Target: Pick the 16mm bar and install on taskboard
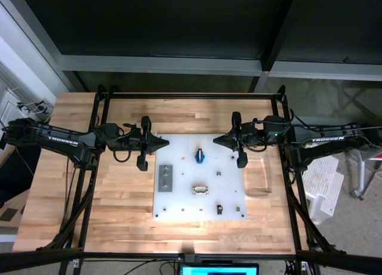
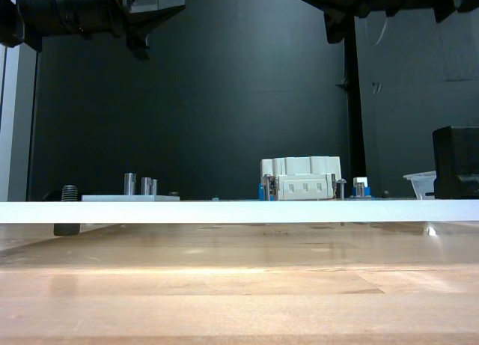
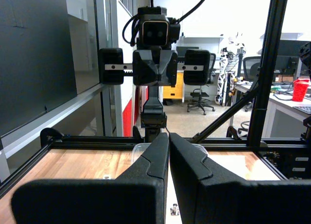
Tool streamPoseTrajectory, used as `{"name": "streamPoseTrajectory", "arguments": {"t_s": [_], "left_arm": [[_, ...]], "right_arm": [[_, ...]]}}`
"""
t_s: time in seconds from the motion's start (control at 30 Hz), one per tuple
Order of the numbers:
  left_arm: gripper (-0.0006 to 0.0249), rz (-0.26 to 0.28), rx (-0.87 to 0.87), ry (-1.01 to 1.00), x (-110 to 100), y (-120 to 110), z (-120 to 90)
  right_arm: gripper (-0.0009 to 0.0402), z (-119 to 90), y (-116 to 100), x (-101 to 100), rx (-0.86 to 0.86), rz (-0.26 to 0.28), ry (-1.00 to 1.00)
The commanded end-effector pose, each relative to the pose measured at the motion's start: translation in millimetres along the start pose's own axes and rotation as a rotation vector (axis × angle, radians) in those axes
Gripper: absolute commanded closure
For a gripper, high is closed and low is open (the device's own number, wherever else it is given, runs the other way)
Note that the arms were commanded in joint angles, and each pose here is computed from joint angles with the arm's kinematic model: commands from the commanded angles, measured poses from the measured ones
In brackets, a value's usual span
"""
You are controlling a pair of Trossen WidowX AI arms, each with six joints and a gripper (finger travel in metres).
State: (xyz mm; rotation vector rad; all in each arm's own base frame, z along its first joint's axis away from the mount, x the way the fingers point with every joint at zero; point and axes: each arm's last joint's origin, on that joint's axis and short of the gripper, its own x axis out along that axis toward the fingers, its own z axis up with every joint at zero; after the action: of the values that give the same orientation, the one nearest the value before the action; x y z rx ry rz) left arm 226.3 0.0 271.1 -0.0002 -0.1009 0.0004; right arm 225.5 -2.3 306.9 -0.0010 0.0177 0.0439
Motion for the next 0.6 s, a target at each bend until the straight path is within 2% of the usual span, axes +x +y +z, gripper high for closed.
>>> {"name": "streamPoseTrajectory", "arguments": {"t_s": [0.03, 0.6], "left_arm": [[0.0243, 0.000, 0.000, -0.001, 0, 0, 0], [0.0243, 0.000, 0.000, 0.000, 0, 0, 0]], "right_arm": [[0.0394, -5, -1, 0, 0.017, -0.011, -0.023], [0.0393, -17, -1, -1, 0.065, -0.022, -0.022]]}}
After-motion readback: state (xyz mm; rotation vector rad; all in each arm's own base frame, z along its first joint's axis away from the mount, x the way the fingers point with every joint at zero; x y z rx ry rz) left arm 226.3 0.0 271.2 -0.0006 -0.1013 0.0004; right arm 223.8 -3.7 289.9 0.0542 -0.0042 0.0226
